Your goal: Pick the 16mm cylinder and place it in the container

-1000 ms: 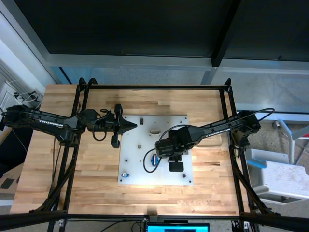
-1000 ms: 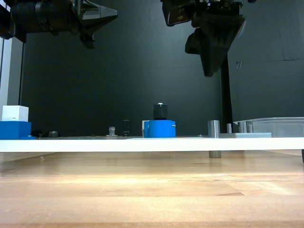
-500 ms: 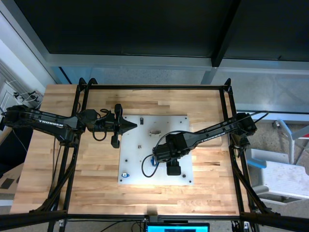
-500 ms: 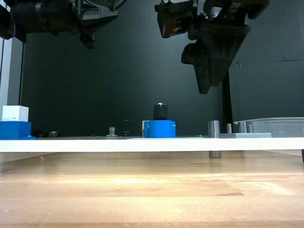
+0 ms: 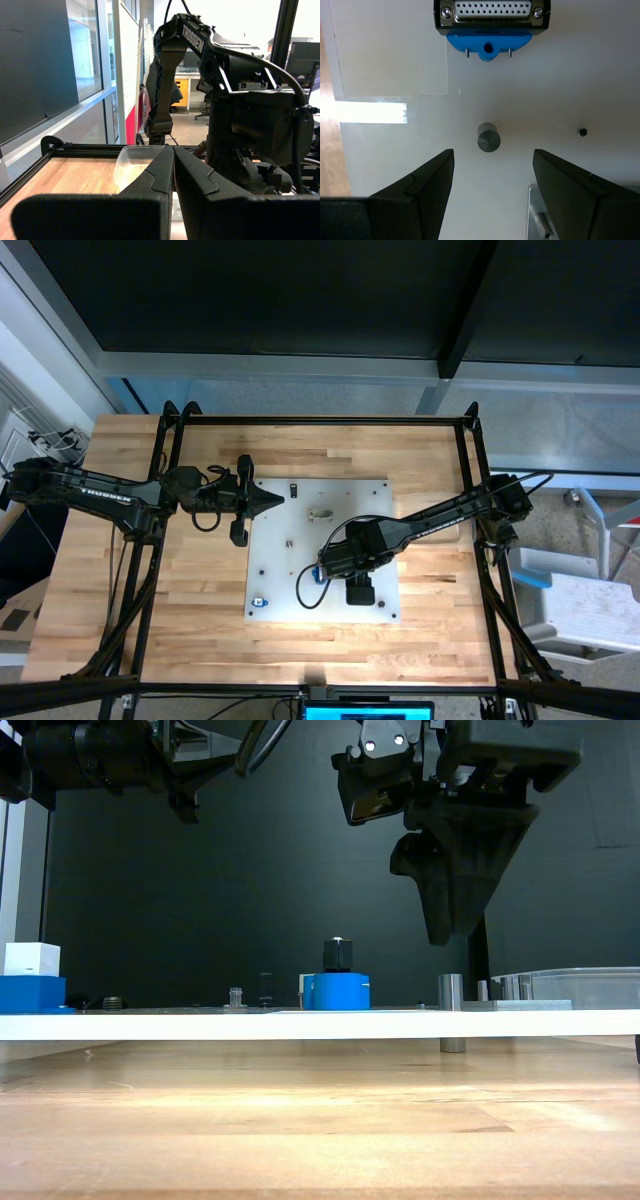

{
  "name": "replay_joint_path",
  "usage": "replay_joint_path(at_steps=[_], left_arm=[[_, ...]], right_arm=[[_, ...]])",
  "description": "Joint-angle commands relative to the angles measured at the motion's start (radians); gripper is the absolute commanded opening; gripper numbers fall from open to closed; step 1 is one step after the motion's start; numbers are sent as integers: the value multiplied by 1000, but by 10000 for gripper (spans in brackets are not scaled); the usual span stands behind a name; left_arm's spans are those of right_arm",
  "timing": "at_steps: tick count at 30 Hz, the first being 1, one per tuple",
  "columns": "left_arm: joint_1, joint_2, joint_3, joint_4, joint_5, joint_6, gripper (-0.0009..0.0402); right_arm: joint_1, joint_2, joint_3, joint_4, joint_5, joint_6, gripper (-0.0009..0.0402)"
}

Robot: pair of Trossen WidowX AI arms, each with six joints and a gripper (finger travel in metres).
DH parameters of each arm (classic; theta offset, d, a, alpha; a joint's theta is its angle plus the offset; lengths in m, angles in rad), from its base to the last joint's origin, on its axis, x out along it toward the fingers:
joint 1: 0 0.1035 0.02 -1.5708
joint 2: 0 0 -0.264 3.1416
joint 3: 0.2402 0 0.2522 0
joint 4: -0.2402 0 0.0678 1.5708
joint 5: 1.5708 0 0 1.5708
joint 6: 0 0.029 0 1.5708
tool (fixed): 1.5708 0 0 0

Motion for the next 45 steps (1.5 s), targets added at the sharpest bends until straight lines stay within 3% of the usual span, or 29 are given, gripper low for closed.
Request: replay_joint_path(at_steps=[1, 29, 45], left_arm=[[0, 0, 0, 0, 0, 0, 0], [0, 0, 0, 0, 0, 0, 0], [0, 0, 0, 0, 0, 0, 0]], right_arm=[[0, 9, -8, 15, 0, 0, 220], [-1, 46, -75, 117, -1, -3, 218], [-2, 46, -83, 127, -1, -4, 127]])
